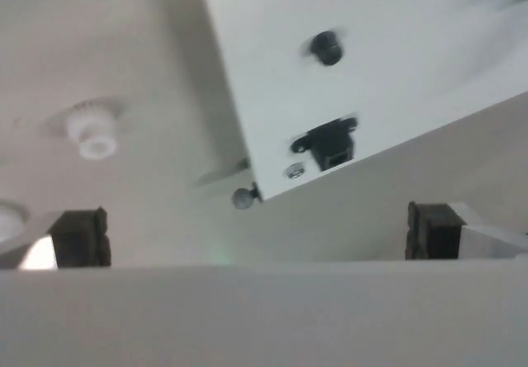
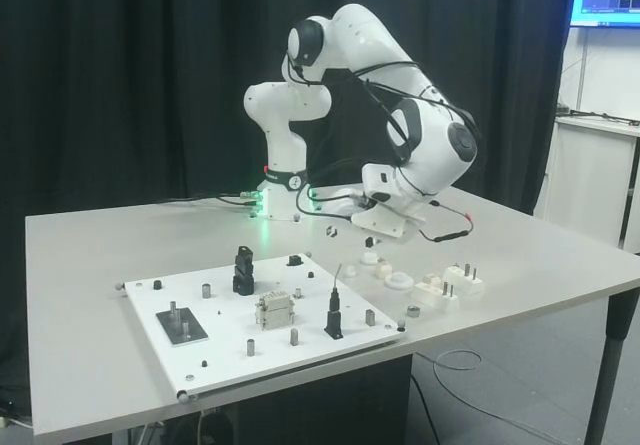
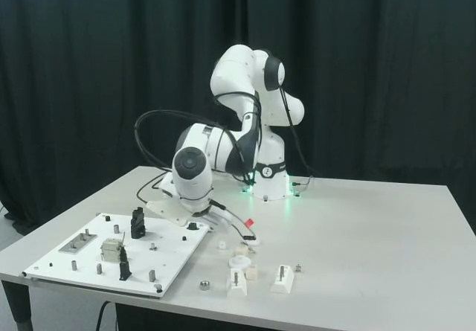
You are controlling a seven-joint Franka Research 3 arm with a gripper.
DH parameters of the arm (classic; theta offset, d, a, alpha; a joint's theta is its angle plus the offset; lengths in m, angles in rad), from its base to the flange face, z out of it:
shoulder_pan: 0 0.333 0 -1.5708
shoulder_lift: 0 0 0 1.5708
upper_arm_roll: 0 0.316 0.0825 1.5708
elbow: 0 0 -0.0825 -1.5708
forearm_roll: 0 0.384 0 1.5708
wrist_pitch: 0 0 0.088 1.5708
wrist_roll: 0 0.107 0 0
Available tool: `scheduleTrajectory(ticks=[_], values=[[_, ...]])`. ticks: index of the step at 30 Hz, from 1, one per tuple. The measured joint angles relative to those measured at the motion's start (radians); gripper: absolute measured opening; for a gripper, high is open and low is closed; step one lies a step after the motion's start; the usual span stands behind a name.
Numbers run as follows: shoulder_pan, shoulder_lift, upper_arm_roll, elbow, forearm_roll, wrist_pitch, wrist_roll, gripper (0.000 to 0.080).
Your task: Pick square peg 2.
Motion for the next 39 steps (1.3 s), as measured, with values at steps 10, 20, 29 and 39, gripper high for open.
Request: scheduleTrajectory(ticks=[10,20,29,39], values=[[0.043,-0.072,0.010,-0.118,0.030,0.067,0.063,0.0800],[0.073,-0.134,0.039,-0.198,0.030,0.146,0.130,0.0800],[0.089,-0.158,0.056,-0.217,0.048,0.224,0.150,0.0800],[0.110,-0.159,0.059,-0.217,0.112,0.338,0.144,0.0800]])
